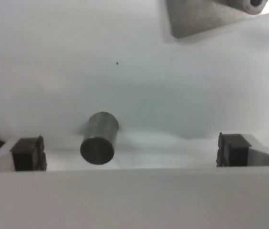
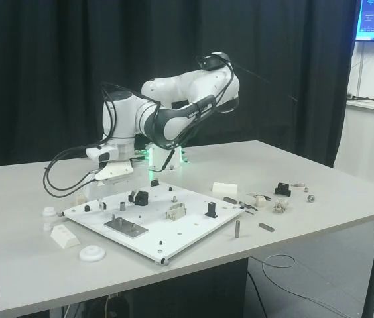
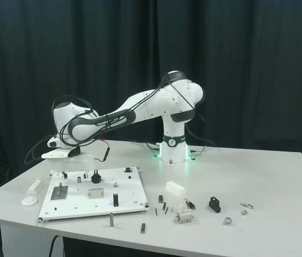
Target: Remove round peg 4.
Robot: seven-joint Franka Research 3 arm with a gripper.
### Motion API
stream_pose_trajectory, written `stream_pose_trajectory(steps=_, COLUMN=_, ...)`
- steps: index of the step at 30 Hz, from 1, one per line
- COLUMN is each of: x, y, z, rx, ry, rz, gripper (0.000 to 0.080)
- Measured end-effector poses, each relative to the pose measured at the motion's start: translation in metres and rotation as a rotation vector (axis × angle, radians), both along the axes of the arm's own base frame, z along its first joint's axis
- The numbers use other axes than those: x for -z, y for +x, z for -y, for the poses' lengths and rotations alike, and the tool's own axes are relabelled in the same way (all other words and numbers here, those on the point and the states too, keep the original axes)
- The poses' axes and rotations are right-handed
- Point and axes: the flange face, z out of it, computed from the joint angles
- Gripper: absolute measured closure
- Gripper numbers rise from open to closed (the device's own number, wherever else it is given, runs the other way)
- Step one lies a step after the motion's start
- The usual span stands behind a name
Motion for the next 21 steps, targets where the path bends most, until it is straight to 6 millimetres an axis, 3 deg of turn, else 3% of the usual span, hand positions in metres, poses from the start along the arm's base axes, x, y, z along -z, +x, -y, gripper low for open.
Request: stream_pose_trajectory(steps=21, x=0.0066, y=0.0020, z=-0.0016, rx=0.025, ry=-0.017, rz=-0.001, gripper=0.0003)
